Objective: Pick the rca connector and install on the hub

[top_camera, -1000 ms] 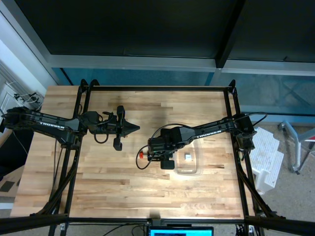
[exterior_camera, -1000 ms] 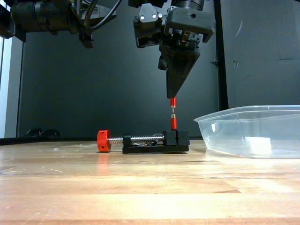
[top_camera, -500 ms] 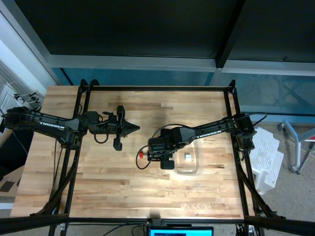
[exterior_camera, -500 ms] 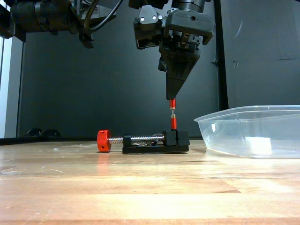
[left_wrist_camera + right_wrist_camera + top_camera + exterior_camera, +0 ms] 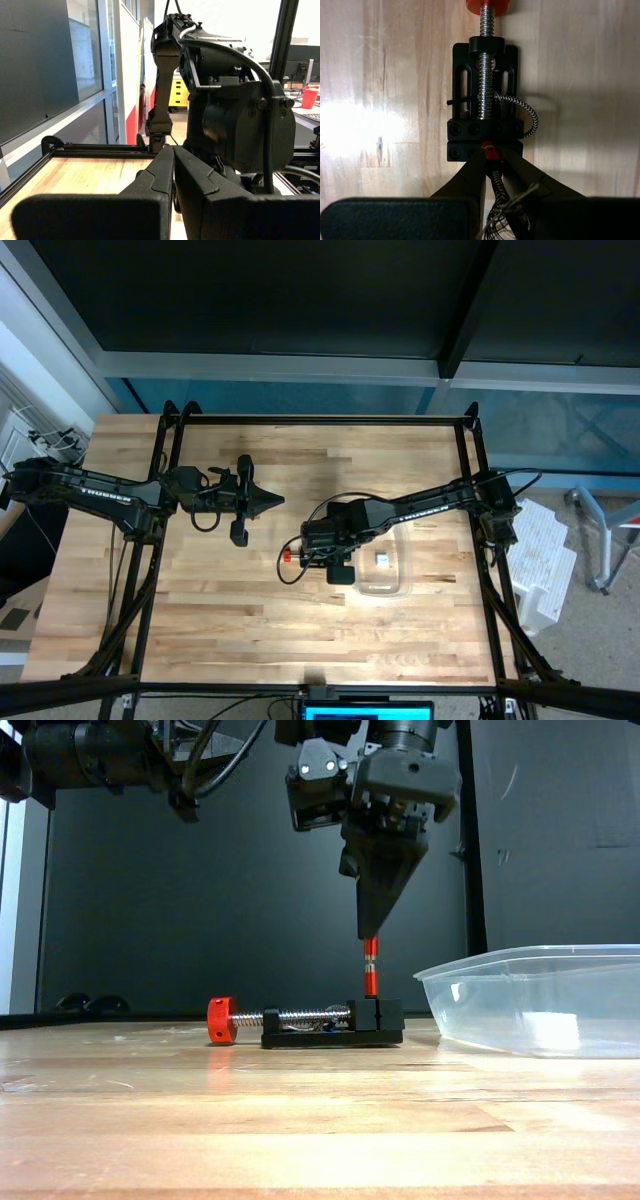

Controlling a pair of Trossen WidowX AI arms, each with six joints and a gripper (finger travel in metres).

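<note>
Wooden tabletop (both end effectors above)

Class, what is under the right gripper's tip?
A red connector stands upright on the hub, pinched by the right gripper. Its lower end is hidden. The left gripper hangs parked at left.
</note>
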